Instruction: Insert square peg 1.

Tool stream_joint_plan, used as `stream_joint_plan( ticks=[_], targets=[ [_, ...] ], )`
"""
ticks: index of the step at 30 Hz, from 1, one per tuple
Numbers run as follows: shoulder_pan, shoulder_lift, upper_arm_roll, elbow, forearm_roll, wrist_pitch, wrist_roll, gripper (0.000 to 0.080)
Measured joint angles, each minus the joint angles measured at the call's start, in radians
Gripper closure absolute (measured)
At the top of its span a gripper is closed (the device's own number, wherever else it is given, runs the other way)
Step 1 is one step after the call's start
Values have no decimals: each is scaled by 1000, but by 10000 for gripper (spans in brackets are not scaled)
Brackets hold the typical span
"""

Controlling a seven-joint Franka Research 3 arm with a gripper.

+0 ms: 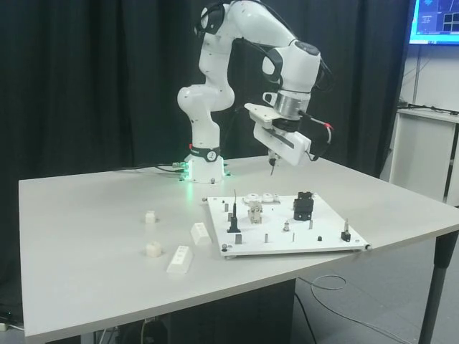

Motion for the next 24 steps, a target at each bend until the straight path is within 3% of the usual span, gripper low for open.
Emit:
stream_joint_plan(
  ticks=[13,24],
  targets=[
    [5,2,0,-10,48,41,39,768],
    [6,14,-1,-44,49,120,60,768]
  ],
)
